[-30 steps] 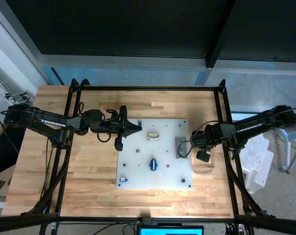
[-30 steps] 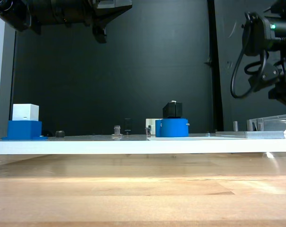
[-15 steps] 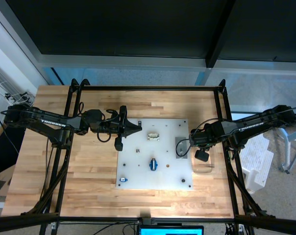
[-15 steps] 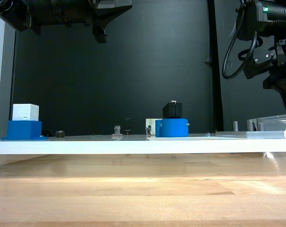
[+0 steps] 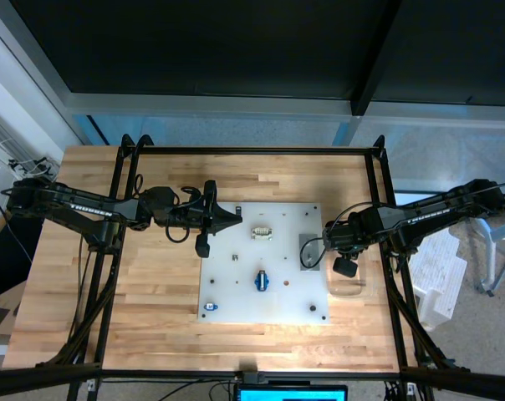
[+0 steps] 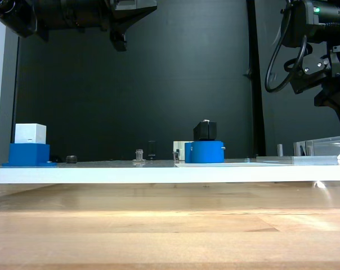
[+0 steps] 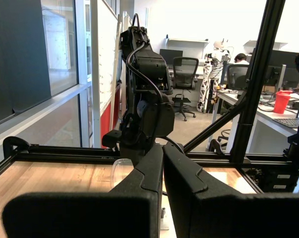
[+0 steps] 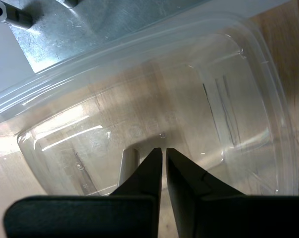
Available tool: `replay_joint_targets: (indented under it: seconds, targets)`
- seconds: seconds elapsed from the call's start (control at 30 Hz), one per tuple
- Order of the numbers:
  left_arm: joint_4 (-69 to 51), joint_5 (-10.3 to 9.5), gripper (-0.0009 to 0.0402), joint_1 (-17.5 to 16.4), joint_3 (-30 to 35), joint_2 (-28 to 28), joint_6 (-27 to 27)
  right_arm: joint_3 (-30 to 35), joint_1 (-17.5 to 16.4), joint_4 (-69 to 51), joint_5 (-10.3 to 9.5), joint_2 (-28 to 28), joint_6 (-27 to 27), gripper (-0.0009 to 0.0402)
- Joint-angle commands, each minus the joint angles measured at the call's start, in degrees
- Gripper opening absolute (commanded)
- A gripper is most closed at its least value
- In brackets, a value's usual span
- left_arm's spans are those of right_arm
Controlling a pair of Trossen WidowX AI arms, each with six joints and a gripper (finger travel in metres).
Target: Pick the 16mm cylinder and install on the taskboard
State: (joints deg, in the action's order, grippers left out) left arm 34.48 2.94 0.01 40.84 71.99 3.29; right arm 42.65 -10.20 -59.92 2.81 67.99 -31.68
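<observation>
Identify each item by colour as follows.

- The taskboard (image 5: pixel 236 284) is plain white, dotted with small dark holes.
- The desk (image 5: pixel 152 292) is light wood in lengthwise plank strips of mixed tan tones.
- The metal block (image 5: pixel 309 251) on the board is dull grey. In the right wrist view it looks brushed silver with fine scratches.
- The fitting (image 5: pixel 261 281) is bright blue with a black top.
- The connector (image 5: pixel 261 230) is beige.
- The corner piece (image 6: pixel 29 147) has a blue base under a white cube.
- The tray (image 8: pixel 248 124) is clear and glossy, and wood grain shows through it.
- The left gripper (image 7: pixel 163 145), above the board's far-left corner, is matt black.
- The right gripper (image 8: pixel 164 148), over the tray, is also matt black. A green light (image 6: pixel 316 9) glows on its arm.
- The frame (image 5: pixel 252 151) is black.
</observation>
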Motion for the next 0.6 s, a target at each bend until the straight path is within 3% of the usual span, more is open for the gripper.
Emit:
replay_joint_targets:
  seconds: [0.03,0.13,0.4,0.6]
  targets:
    - [0.0,0.02,0.0000,0.0,0.0,0.0,0.0,0.0,-0.2,0.2,0.11,0.0,-0.1,0.0043]
    - [0.0,0.02,0.0000,0.0,0.0,0.0,0.0,0.0,-0.3,0.2,-0.07,0.0,-0.8,0.0073]
    - [0.0,0.02,0.0000,0.0,0.0,0.0,0.0,0.0,-1.2,0.3,-2.78,0.0,-1.2,0.0140]
    - [0.0,0.02,0.0000,0.0,0.0,0.0,0.0,0.0,-3.7,0.7,-2.89,0.0,-2.0,0.0187]
